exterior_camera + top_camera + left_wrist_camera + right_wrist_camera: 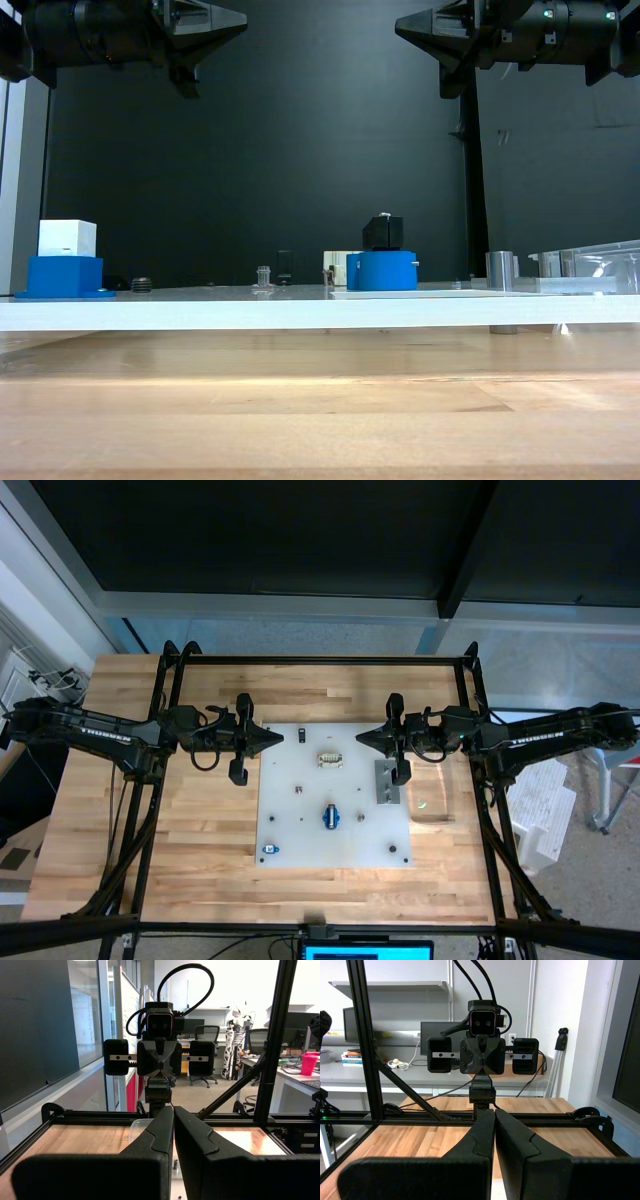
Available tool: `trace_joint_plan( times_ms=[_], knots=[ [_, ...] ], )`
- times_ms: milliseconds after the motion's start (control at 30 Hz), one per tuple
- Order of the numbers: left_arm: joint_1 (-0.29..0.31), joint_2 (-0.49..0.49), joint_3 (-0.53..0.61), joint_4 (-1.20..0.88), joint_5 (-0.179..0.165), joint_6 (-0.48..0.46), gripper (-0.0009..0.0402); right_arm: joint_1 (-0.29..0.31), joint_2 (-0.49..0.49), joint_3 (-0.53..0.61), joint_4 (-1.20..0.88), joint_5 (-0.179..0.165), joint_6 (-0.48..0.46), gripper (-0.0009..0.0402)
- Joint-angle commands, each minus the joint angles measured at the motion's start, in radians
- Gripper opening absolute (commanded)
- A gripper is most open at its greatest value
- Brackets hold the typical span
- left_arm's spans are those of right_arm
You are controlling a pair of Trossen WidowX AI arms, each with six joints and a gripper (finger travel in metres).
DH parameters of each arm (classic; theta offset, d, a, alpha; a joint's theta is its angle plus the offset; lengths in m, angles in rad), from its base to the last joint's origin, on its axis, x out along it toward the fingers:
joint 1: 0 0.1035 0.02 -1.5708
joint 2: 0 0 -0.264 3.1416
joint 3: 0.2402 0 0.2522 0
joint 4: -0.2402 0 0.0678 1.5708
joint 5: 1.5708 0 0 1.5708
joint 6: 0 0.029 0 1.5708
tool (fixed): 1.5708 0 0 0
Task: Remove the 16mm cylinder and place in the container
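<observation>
The 16mm cylinder [499,270] is a small silvery peg standing upright on the white board [300,825], right of the blue upright part [331,816]; from above, the cylinder [360,817] is a tiny grey dot. The container [437,802], a clear tub, rests on the wood just off the board's right edge; in the low view the container [600,258] shows at the far right. My left gripper [275,740] hangs shut and empty high over the board's left edge. Facing it, my right gripper [362,738] is shut and empty above the board's right half.
A grey metal block [387,782] lies on the board below the right gripper. A small blue block with a white cube [66,262] sits at the board's front left, a beige connector [328,757] at the back. A black frame [320,661] rings the table.
</observation>
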Motion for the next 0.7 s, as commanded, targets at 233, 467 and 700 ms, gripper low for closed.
trace_joint_plan(
  times_ms=[233, 467, 700],
  knots=[
    [0.0, 0.0, -0.001, -0.002, 0.0, 0.0, 0.0, 0.001, 0.0, -0.002, -0.111, 0.0, 0.0, 0.0],
    [0.0, 0.0, -0.001, -0.002, 0.0, 0.0, 0.0, 0.001, 0.001, -0.002, -0.111, 0.0, 0.008, 0.0],
    [0.0, 0.0, -0.001, -0.003, 0.0, 0.0, 0.0, 0.001, 0.001, -0.002, -0.111, 0.0, 0.019, 0.0]
  ],
)
